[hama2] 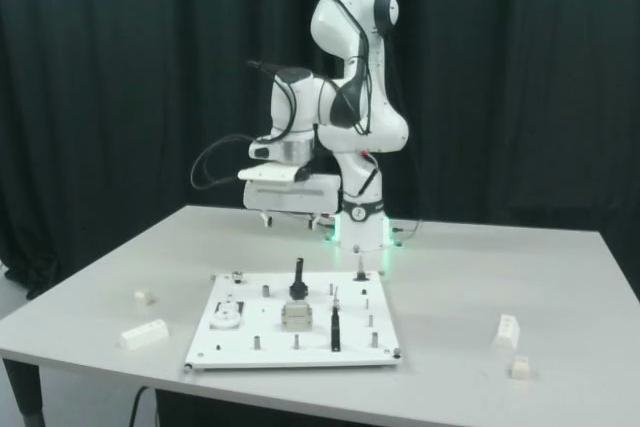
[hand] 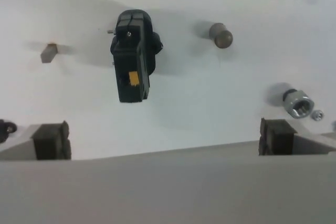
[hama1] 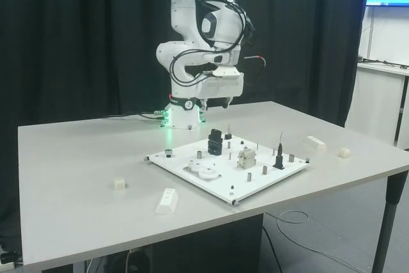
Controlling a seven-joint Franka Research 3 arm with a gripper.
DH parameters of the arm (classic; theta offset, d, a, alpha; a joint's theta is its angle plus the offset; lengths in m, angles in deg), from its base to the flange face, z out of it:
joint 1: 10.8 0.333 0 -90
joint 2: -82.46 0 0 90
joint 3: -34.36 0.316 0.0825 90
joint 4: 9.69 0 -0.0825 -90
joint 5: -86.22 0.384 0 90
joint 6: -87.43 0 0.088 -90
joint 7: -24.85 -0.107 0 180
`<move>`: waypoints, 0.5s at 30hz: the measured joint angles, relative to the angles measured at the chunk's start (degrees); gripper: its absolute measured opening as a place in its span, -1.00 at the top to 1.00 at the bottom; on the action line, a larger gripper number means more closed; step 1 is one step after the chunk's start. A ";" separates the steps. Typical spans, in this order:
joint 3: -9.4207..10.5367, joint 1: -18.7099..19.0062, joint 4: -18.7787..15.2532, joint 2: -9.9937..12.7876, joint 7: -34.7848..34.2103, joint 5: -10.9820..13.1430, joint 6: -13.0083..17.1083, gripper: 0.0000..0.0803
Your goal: Remove D-SUB.
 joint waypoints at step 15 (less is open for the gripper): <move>0.00 0.17 -2.46 3.37 -0.14 -0.02 5.90 -0.99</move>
